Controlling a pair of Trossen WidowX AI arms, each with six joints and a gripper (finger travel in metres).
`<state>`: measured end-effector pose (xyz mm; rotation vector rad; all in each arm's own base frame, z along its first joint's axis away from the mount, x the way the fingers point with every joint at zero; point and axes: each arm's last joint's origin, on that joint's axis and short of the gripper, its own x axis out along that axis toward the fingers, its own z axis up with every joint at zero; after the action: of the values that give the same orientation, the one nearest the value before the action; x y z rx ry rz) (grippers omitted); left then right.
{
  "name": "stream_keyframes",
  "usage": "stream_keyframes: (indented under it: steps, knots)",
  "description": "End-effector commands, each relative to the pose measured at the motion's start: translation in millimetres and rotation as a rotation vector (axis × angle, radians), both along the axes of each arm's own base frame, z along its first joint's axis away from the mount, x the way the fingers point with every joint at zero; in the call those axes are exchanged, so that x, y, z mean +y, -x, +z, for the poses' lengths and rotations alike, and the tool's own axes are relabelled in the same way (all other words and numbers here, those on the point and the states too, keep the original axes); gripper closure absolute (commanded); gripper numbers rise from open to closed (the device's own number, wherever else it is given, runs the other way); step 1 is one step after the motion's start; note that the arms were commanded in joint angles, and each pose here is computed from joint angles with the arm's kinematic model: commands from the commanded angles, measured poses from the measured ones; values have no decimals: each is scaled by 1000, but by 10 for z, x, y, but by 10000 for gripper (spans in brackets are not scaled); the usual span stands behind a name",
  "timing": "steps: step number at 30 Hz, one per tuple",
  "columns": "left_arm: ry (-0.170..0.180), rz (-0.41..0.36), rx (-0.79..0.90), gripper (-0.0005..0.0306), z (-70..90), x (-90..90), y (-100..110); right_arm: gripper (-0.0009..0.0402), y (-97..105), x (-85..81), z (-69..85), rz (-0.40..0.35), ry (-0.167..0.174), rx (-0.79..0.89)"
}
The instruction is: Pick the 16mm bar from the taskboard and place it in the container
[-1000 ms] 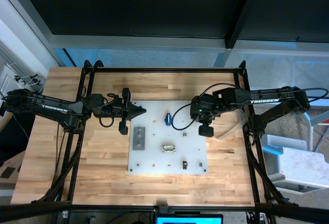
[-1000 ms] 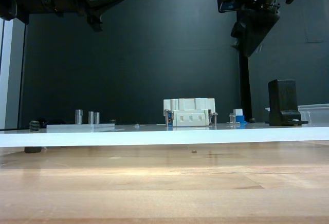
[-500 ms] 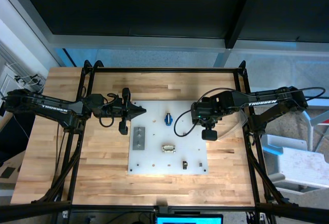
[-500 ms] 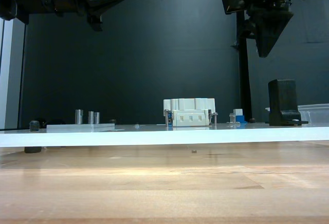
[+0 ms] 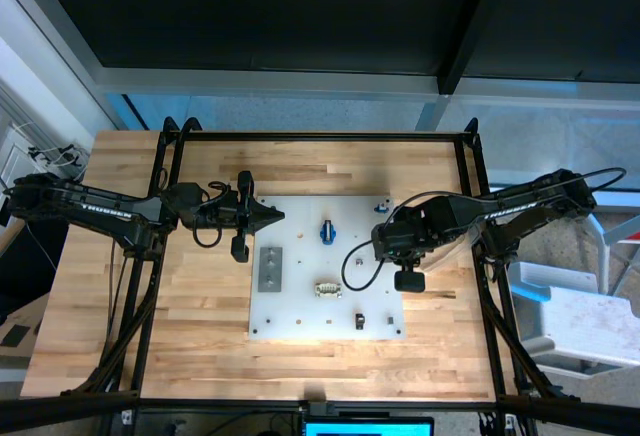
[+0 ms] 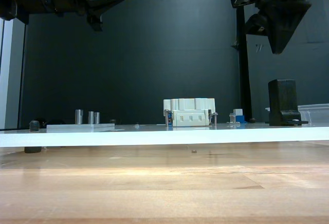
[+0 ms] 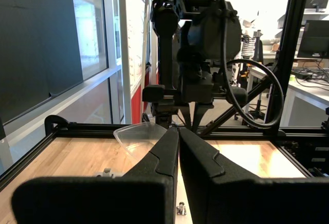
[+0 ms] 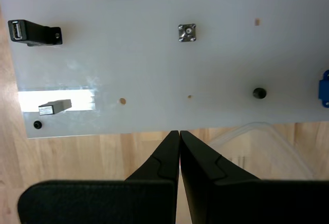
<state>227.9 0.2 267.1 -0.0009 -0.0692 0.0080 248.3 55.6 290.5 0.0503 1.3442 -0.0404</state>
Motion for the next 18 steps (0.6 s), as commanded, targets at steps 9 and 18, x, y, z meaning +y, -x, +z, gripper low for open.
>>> stream_keyframes:
  steps: [9, 18]
  knots:
    - [0, 0, -1, 300, 2, 1, 0, 393, -26, 216, -87, 1, -9, 23]
    - [0, 0, -1, 300, 2, 0, 0, 393, -10, 423, -142, -7, -23, 35]
